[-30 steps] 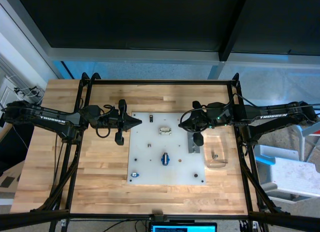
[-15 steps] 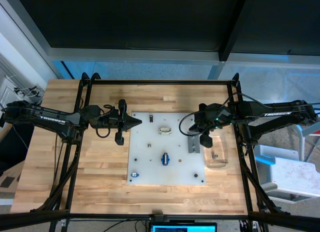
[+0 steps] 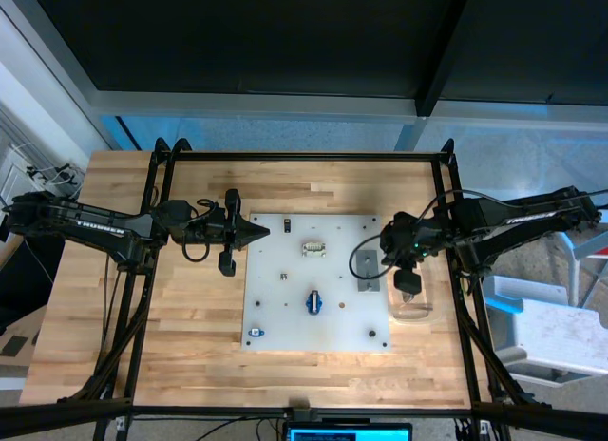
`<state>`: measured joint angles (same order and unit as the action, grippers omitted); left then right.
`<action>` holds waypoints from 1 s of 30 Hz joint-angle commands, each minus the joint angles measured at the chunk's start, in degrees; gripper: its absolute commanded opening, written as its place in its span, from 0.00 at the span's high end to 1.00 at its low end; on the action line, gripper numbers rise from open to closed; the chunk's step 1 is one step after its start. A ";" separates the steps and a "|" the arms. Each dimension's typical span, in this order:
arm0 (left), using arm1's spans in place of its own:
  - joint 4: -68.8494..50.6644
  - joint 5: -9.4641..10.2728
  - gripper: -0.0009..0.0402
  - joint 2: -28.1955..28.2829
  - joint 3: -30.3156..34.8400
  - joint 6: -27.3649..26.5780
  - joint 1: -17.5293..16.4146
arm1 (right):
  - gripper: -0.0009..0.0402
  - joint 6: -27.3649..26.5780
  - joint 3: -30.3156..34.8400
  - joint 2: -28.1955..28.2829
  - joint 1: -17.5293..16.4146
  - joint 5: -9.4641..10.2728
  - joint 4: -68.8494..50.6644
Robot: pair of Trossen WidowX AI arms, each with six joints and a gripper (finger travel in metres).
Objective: Pick the 16mm cylinder and place it in the taskboard
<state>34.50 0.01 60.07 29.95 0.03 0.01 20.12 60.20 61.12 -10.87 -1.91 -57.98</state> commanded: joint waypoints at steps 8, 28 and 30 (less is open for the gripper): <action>0.02 -0.02 0.98 0.02 0.00 0.00 -0.02 | 0.98 4.87 -0.04 0.81 -6.93 -0.04 -9.22; 0.02 -0.02 0.98 0.02 0.00 0.00 0.00 | 0.98 5.49 -3.91 1.36 -15.98 -1.57 -13.00; 0.02 -0.02 0.98 0.02 0.00 0.02 -0.02 | 0.97 5.49 -4.79 1.36 -16.72 -1.73 -12.76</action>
